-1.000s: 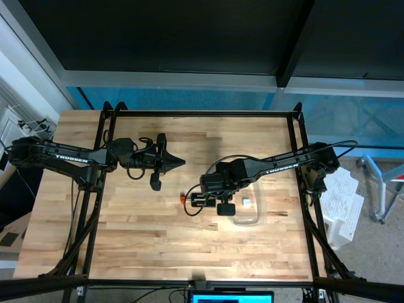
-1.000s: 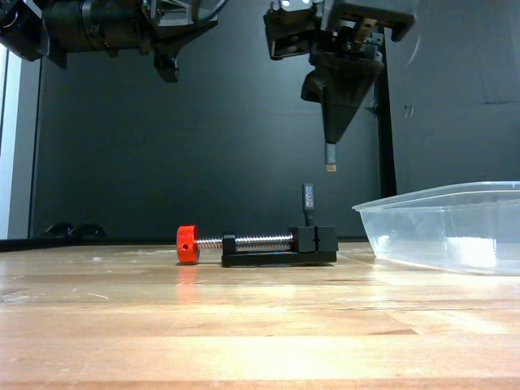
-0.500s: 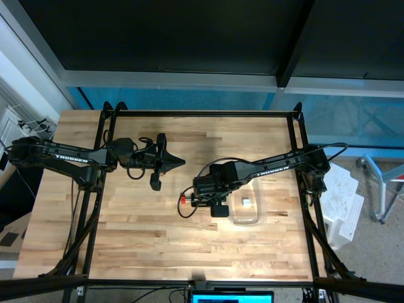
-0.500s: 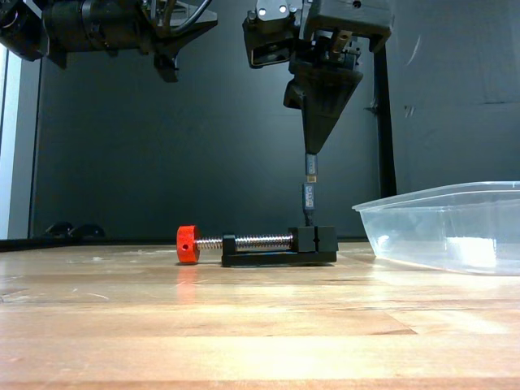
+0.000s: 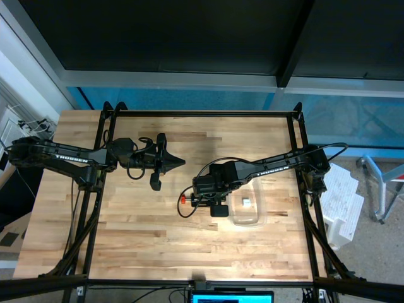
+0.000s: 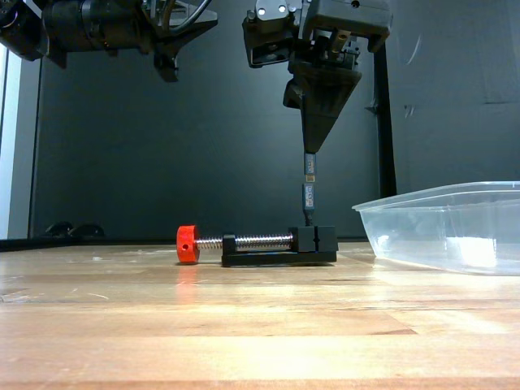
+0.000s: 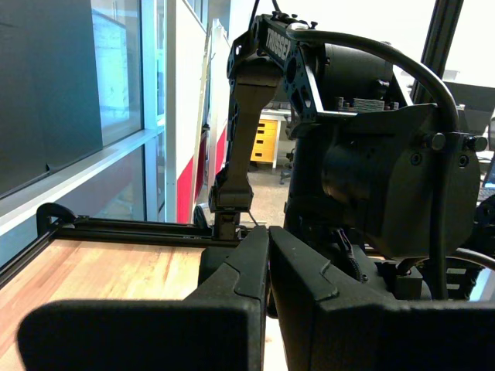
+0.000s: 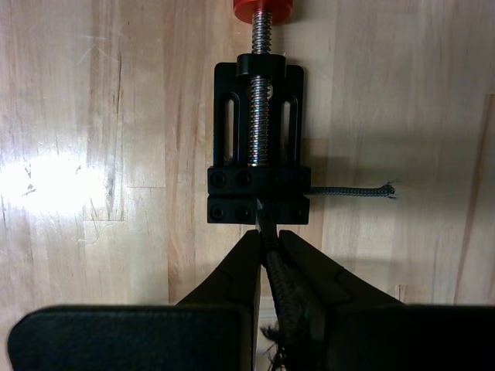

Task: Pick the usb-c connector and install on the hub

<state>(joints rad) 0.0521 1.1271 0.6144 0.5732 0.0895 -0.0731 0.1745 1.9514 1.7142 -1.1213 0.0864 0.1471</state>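
My right gripper [image 6: 309, 149] points straight down and is shut on the usb-c connector [image 6: 309, 167]. The connector hangs upright, and its lower end meets the top of the hub's upright port piece [image 6: 308, 200]; I cannot tell how far in it sits. That piece stands in a black screw clamp [image 6: 276, 244] with a red knob [image 5: 184, 199]. In the right wrist view the fingers [image 8: 246, 259] pinch the dark connector [image 8: 272, 259] just over the clamp [image 8: 259, 185]. My left gripper [image 5: 177, 162] hovers high at the back left, shut and holding nothing [image 7: 268, 239].
A clear plastic tray [image 6: 455, 231] sits just right of the clamp, with a small white part [image 5: 246, 202] inside it [image 5: 252, 218]. A short braided cable end [image 8: 352, 191] sticks out beside the clamp. Black frame rails edge the wooden table.
A second ago the right gripper held the connector higher and to the right; it has moved left and down onto the upright port piece. It has barely moved over the last half second. The left arm is still.
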